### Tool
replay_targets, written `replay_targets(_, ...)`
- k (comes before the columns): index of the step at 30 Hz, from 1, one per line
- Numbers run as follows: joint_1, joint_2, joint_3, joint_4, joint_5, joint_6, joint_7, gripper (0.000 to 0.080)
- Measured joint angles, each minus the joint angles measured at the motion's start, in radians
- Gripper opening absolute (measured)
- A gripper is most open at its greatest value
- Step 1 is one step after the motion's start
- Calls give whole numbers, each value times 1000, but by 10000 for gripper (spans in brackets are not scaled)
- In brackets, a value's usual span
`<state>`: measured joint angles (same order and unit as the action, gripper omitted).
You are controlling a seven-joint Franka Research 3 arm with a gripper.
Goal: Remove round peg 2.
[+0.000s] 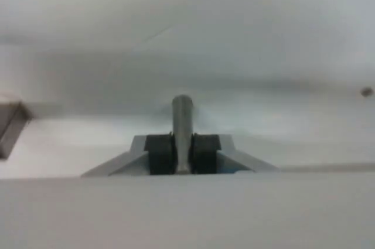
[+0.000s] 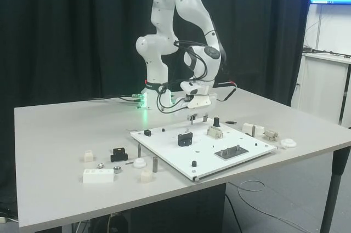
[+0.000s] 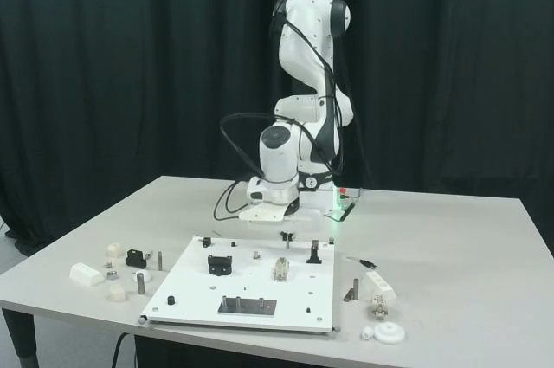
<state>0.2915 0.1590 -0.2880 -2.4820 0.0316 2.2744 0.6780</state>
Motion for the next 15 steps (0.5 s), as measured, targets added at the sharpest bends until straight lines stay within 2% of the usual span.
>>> replay_targets(7,-2,-67,-7,17,-25,-88,2,72)
replay_targets(15,-5,-121,-11,20,-42,-118,9,72)
